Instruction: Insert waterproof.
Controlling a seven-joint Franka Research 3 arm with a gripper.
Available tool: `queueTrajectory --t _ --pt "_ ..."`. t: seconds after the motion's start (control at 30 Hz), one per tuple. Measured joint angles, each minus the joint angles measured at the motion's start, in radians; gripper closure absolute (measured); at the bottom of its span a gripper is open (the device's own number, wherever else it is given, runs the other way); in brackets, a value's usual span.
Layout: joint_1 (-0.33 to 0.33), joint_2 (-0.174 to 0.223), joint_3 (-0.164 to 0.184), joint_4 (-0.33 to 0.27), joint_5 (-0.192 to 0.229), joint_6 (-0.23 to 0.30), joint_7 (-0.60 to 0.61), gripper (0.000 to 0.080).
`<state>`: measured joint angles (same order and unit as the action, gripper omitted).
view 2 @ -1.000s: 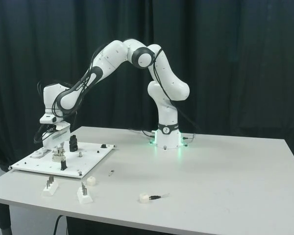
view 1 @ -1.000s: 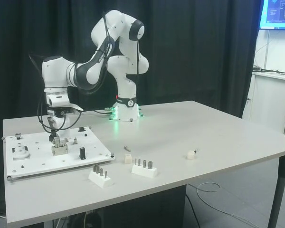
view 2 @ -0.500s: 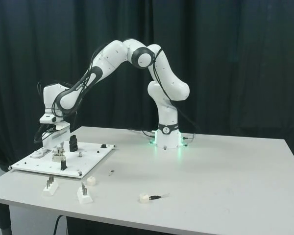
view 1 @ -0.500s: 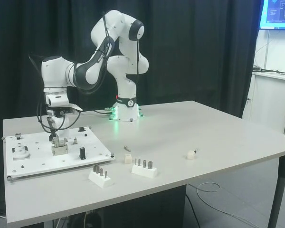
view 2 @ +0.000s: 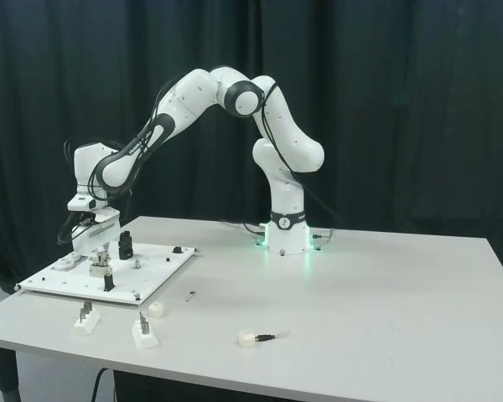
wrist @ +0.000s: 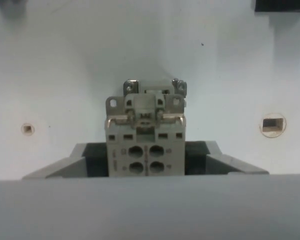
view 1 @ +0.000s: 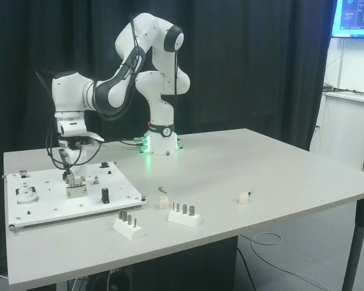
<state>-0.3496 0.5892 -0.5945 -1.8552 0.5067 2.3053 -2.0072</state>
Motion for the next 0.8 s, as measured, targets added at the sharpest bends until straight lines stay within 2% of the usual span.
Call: queueTrajectory --t 0.8 --pt "0.002 0.0 0.004 0.002 0.013 0.0 0.0 0.0491"
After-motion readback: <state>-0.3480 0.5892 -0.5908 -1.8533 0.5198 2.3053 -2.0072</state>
